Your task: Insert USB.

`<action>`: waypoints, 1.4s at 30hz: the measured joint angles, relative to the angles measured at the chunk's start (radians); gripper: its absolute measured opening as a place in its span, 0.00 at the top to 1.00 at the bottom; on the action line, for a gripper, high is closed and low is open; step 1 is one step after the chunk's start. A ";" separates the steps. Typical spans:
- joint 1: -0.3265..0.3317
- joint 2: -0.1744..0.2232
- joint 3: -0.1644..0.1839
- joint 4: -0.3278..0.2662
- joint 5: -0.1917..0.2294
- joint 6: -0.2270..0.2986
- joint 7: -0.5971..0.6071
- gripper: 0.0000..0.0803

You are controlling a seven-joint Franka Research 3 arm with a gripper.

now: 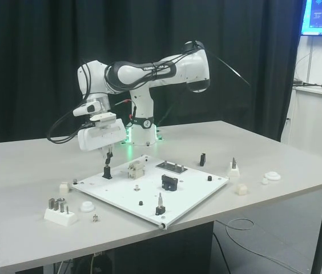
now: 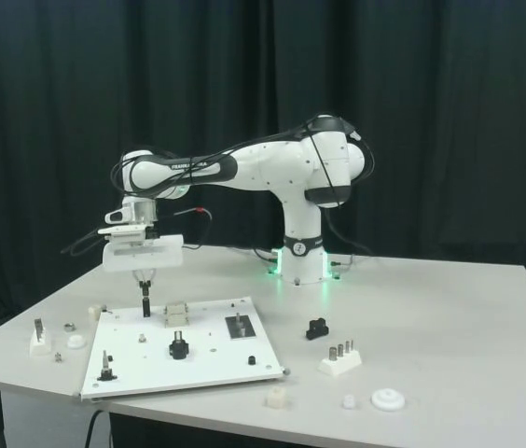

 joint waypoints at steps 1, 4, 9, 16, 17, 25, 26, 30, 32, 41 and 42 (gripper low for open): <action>0.000 0.000 0.000 0.001 0.000 0.000 0.001 0.89; 0.000 0.000 0.001 0.003 0.000 0.000 0.002 0.89; -0.001 0.000 0.004 0.006 0.000 0.001 0.003 0.89; -0.006 0.000 0.007 0.011 0.000 0.002 0.003 0.89; -0.006 0.000 0.007 0.011 0.000 0.002 0.003 0.89; -0.011 0.000 0.007 0.011 0.000 0.002 0.003 0.89; -0.012 0.000 0.007 0.011 -0.001 0.002 0.003 0.89; -0.015 0.000 0.007 0.011 -0.004 0.001 0.003 0.89; -0.016 0.000 0.007 0.011 -0.008 0.000 0.003 0.89; -0.018 0.000 0.002 0.011 -0.029 -0.001 0.003 0.89; -0.018 0.000 0.002 0.011 -0.029 -0.001 0.003 0.89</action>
